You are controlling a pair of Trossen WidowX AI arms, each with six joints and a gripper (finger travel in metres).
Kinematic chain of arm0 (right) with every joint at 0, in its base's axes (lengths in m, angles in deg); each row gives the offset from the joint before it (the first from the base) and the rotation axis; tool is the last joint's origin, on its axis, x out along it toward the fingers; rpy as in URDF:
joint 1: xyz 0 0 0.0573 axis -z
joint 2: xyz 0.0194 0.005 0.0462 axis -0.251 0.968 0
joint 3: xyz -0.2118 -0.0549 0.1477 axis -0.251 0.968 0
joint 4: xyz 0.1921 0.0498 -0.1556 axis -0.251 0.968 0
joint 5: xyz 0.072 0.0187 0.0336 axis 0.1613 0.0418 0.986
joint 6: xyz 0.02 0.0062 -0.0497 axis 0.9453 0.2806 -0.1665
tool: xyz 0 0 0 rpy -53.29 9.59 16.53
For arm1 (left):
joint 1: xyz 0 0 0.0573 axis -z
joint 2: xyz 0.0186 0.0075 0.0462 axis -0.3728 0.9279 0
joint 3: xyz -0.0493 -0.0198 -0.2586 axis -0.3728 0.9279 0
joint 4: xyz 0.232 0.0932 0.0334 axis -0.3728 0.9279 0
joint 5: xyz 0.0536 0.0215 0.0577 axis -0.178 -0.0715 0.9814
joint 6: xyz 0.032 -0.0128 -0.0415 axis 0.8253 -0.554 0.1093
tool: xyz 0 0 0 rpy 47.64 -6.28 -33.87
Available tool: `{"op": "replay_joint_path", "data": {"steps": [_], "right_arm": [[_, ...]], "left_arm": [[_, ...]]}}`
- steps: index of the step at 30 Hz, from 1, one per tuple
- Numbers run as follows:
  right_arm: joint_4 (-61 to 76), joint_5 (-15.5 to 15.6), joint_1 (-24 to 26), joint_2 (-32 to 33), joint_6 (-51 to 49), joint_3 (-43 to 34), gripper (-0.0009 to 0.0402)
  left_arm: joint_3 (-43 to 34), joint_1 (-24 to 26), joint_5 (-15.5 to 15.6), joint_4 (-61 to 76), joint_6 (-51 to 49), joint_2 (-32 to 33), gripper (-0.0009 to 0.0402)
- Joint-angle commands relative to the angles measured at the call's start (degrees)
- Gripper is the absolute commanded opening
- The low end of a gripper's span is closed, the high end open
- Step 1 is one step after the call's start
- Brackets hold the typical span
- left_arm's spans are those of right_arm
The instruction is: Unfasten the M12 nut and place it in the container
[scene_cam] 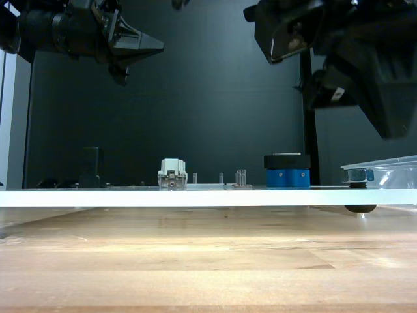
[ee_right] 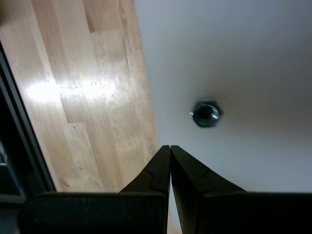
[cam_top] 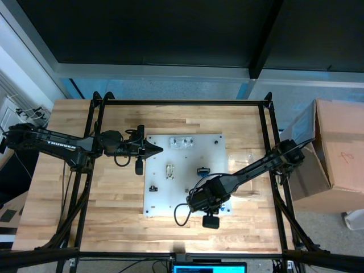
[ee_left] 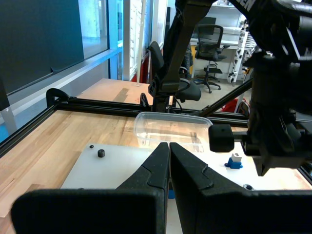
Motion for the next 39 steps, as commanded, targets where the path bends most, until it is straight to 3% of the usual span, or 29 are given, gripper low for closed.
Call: {"op": "replay_joint_path", "data": {"steps": [1, 15, 16, 20, 24, 30, 36, 39], "right_arm": [[-1.05, 0.09, 0.0, 1.62, -0.87, 0.17, 0.0], [-2.01, -2.34, 0.02, 2.86, -2.64, 0.66, 0.0], [-1.6, -3.52, 0.04, 2.73, -2.86, 0.66, 0.0], [2.95, -14.12, 0.09, 1.51, -0.92, 0.66, 0.0], [5.09, -17.14, 0.13, -0.2, -0.11, 0.66, 0.0], [5.95, -15.39, 0.15, -1.11, 1.38, 0.66, 0.0], [2.93, -2.38, 0.17, -2.03, 1.16, 0.66, 0.0], [1.64, 0.17, 0.15, -2.16, 1.09, 0.66, 0.0]], "left_arm": [[0.0, 0.0, 0.0, -0.02, 0.0, 0.0, 0.0], [0.0, 0.0, 0.0, -0.02, 0.0, 0.0, 0.0], [-0.02, 0.0, 0.0, -0.04, 0.0, 0.0, 0.0], [0.0, 0.0, 0.0, -0.02, 0.0, 0.0, 0.0], [0.0, 0.0, 0.0, -0.04, 0.0, 0.0, 0.0], [0.0, 0.0, 0.0, -0.07, 0.0, 0.0, 0.0], [-0.02, 0.0, 0.0, -0.2, 0.0, -0.02, 0.0], [0.0, 0.0, 0.0, 0.0, 0.0, 0.0, 0.0]]}}
